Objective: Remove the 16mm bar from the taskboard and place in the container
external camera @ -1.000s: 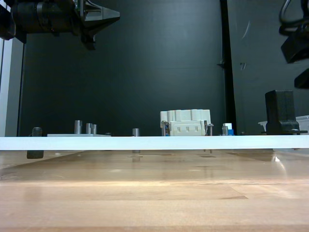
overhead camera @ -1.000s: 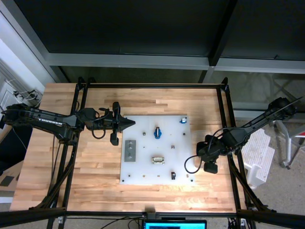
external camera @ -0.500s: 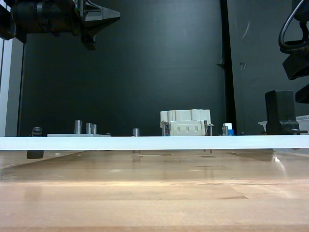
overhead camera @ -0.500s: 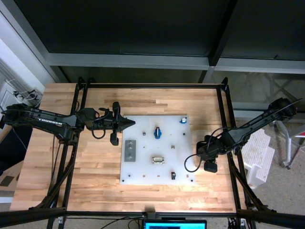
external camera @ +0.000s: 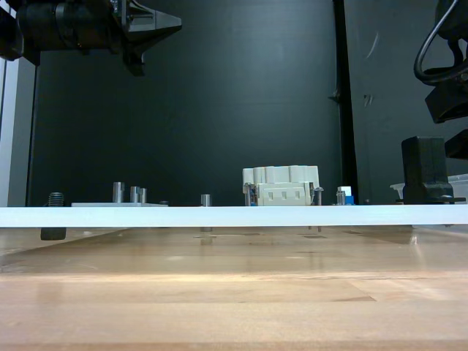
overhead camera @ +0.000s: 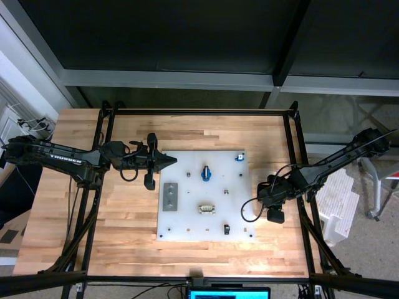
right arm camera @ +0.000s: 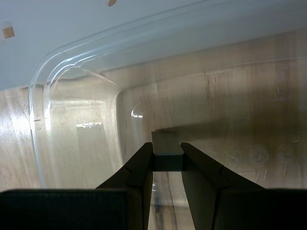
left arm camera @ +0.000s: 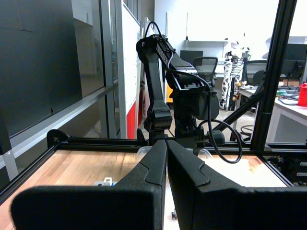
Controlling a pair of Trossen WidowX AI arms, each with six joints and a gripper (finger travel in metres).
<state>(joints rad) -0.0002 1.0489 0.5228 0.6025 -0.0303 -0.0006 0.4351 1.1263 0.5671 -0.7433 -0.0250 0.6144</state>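
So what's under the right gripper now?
The container, wood showing through its floor. The right gripper holds the 16mm bar above it; its fingers hide the floor directly below. Left gripper hangs shut over the taskboard's corner.

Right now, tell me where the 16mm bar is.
In the right wrist view the 16mm bar sits clamped in the right gripper over the container, right of the taskboard; the left gripper hangs shut at the board's far-left corner.
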